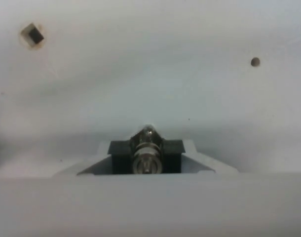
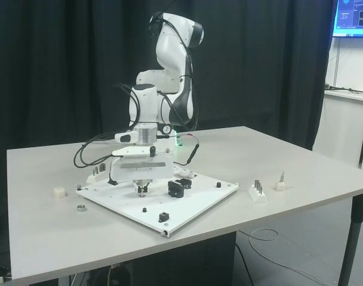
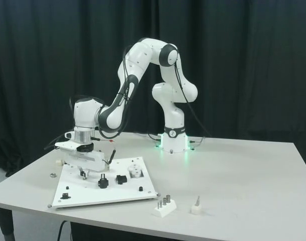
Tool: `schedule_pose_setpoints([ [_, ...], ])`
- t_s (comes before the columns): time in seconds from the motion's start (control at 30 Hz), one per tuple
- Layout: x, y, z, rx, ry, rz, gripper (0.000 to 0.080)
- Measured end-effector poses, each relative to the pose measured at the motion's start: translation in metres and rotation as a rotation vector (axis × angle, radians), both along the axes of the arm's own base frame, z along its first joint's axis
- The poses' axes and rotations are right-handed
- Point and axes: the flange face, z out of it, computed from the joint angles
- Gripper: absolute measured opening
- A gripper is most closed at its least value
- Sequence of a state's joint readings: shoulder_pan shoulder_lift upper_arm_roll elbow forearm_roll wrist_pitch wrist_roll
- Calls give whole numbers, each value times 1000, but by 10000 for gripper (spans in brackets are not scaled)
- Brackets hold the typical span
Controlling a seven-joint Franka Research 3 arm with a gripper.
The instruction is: Insert BNC.
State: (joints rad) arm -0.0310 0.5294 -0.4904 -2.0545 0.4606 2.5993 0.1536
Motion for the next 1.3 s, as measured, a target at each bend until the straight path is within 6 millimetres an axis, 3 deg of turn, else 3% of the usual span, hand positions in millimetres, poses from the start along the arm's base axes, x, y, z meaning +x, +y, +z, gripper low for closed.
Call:
schedule_pose_setpoints([
  [1.3, 9, -7, -4, 29, 66, 243, 121],
])
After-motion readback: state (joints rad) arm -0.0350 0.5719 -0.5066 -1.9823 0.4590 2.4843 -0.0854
